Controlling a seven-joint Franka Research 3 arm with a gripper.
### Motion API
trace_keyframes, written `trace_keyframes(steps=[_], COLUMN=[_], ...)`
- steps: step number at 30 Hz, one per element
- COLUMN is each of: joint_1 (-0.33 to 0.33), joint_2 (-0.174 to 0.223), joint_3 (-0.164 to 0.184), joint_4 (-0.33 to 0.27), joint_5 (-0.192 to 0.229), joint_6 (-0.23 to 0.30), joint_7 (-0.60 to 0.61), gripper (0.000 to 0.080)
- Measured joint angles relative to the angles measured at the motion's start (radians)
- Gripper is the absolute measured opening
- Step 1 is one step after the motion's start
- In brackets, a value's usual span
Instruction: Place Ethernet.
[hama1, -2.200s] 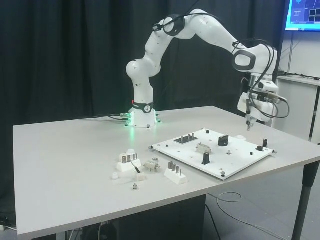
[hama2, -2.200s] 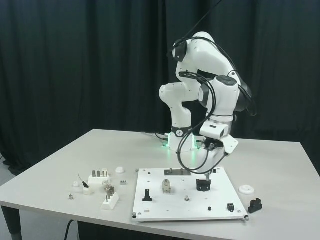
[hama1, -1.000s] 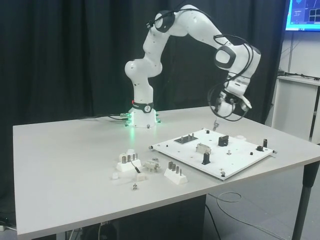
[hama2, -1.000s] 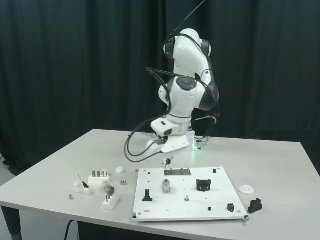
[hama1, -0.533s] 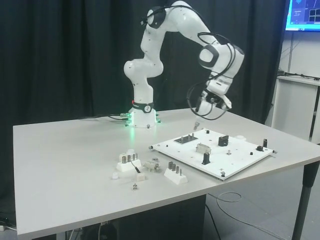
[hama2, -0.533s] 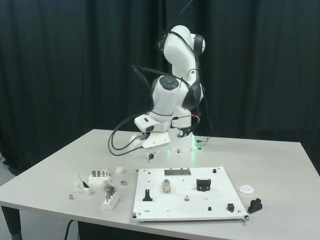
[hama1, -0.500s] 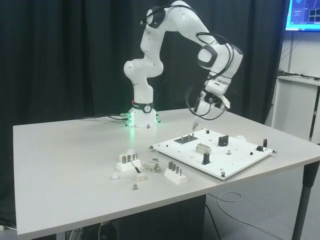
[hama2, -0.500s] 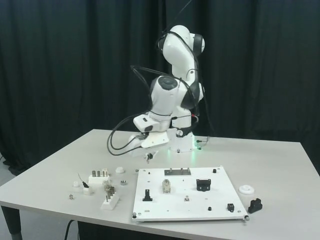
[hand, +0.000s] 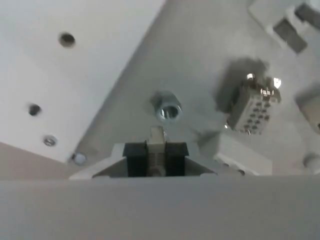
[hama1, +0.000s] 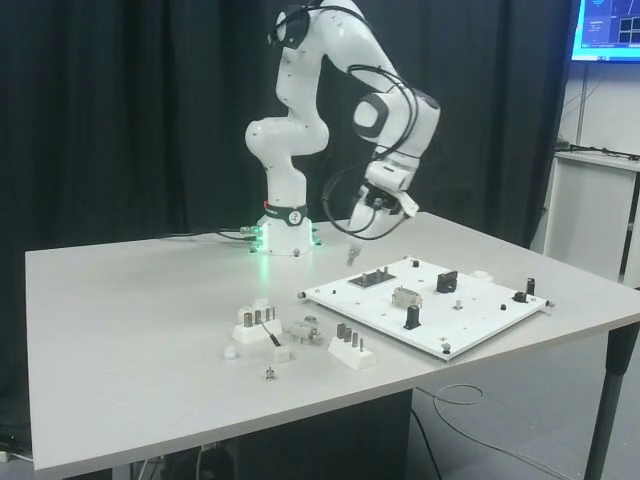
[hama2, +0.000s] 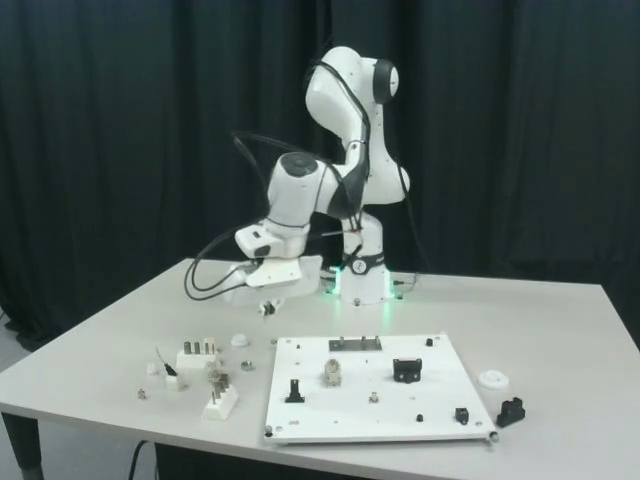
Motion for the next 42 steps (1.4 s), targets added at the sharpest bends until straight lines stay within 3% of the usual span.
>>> trace_keyframes(steps=[12, 18, 30, 42], joint_1=[-0.095, -0.128, -0.147, -0.151], joint_2=[-0.055, -0.075, -0.091, -0.091], joint_3=[-0.013, -0.041, -0.151, -0.251], joint_4=[-0.101, -0.142, -0.204, -0.28], joint_5=[-0.039, -0.068, -0.085, -0.067], joint_6=[0.106, 0.172, 0.317, 0.443], joint_7=[-0.025, -0.061, -0.135, -0.174], gripper=[0.0072, 0.0072, 0.0072, 0.0072])
